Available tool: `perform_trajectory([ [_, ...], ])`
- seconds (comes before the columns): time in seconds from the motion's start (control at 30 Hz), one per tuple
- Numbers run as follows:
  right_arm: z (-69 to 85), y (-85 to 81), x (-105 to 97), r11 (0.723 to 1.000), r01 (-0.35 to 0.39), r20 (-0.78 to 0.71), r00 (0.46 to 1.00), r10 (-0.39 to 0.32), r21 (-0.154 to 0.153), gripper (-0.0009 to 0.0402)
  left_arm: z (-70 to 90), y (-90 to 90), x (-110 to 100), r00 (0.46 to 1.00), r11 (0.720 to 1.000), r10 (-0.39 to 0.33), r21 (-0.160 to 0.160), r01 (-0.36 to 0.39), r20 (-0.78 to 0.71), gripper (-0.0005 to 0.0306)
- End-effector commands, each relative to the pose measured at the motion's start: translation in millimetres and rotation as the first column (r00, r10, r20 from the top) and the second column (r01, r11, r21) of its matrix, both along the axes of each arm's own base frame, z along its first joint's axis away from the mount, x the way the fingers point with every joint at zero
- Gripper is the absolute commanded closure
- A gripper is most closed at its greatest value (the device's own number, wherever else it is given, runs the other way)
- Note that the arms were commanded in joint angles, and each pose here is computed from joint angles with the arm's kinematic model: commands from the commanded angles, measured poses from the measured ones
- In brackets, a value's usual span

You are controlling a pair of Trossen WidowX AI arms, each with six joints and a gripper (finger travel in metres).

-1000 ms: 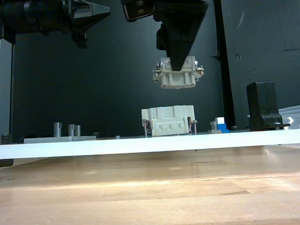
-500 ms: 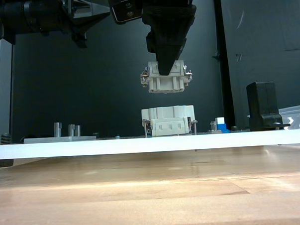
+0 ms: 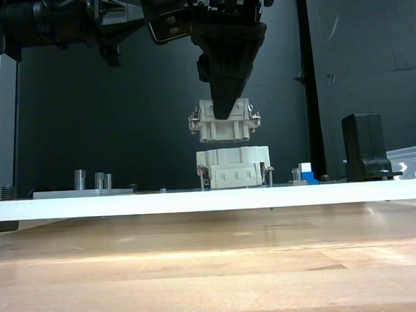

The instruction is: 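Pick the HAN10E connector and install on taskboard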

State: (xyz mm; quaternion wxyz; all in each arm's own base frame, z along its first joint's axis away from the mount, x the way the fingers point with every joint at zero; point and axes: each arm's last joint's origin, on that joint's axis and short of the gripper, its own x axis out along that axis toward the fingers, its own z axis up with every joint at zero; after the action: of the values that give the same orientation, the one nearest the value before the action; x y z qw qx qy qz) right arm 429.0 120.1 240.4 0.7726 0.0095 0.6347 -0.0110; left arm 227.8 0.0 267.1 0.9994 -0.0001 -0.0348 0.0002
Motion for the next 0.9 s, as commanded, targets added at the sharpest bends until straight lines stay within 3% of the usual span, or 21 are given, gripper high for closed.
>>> perform_trajectory([
  [0.03,-1.9,0.2,-0.7,1.0,-0.003,-0.007,1.0,0.003,-0.002,0.0386,0.0,0.0,0.1,1.0,1.0,0.0,0.0,0.0,0.0,0.03],
  [0.9,-6.6,3.4,-2.9,1.0,-0.012,-0.022,1.0,0.012,-0.006,0.0386,0.1,0.0,0.1,1.0,1.0,0.0,0.0,0.0,0.0,0.03],
])
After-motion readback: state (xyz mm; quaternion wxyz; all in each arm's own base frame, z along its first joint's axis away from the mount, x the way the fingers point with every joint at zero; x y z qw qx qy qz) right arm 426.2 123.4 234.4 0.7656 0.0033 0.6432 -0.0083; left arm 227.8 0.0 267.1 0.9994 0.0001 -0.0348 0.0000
